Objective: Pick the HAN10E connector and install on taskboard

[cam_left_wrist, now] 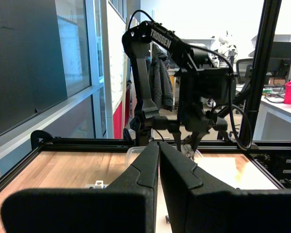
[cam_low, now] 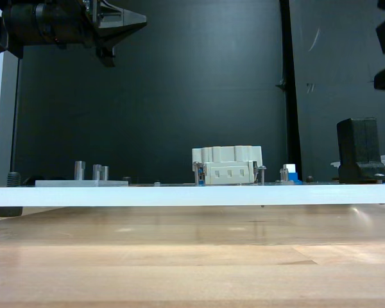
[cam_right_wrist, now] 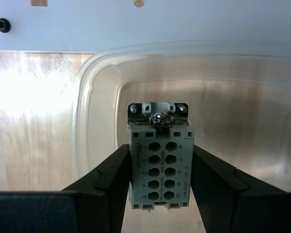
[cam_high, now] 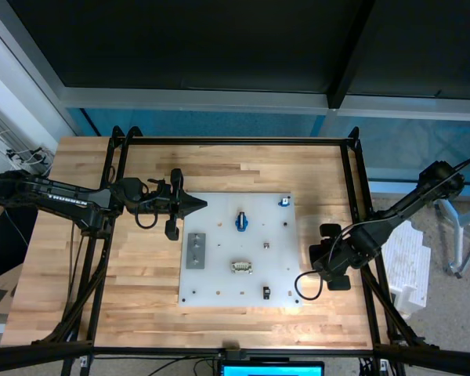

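- Right gripper (cam_right_wrist: 160,151) clamped on the HAN10E connector (cam_right_wrist: 159,174). Fingers pinch its two long sides, numbered socket face toward the wrist camera, metal-bracket end pointing away from the gripper.
- Side pinch leaves both ends free, which looks sensible for a straight push into a seat.
- Connector held over a clear plastic tray (cam_right_wrist: 85,97), just right of the taskboard (cam_high: 219,290). Cannot tell whether it is lifted clear of the tray floor.
- Judgement: pick looks done, transfer and insertion not yet done.
- Beige connector housing (cam_high: 239,268) stands upright on the board, around mid-width and toward the near edge. Likely the mating seat, but cannot confirm.
- Left gripper (cam_high: 189,205) closed on nothing, fingertips (cam_left_wrist: 145,165) together. Hovers high over the board's far-left corner, out of the right arm's path, probably idle.
- Next move calls for leftward travel over the board, lining up with the housing, then a straight press down.
- Risks: slip in the pinch under insertion force, or skewed entry jamming the block.
- Blue knob (cam_high: 241,222) and grey metal block (cam_high: 197,249) sit farther and left of the housing, so little clearance worry from the right.
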### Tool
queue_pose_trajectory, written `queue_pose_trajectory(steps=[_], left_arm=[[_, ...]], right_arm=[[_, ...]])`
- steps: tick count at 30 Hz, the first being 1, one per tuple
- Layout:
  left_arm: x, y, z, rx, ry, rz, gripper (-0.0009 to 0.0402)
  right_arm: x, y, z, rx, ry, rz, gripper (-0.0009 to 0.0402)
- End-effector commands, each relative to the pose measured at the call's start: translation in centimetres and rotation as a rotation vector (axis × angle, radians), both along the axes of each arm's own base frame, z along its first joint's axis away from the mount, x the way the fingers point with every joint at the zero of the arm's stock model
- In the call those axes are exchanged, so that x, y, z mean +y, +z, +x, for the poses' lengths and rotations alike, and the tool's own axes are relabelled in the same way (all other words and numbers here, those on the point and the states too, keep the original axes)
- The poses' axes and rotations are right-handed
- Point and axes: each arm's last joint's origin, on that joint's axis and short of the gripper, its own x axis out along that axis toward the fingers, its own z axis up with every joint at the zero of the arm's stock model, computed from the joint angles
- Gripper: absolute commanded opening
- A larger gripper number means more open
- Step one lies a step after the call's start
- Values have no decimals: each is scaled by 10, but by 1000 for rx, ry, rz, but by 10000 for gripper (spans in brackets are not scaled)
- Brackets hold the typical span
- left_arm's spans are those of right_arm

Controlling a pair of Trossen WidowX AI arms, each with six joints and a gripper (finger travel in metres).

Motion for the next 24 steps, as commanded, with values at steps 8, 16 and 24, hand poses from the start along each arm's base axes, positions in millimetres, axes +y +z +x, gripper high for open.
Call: queue_pose_trajectory(steps=[8,16,24], left_arm=[[0,0,0,0,0,0,1],[0,0,0,0,0,0,1],[0,0,0,0,0,0,1]], right_arm=[[-1,20,2,4,-9,-4,34],[-9,29,26,30,-65,-27,35],[-4,30,65,54,-67,-47,35]])
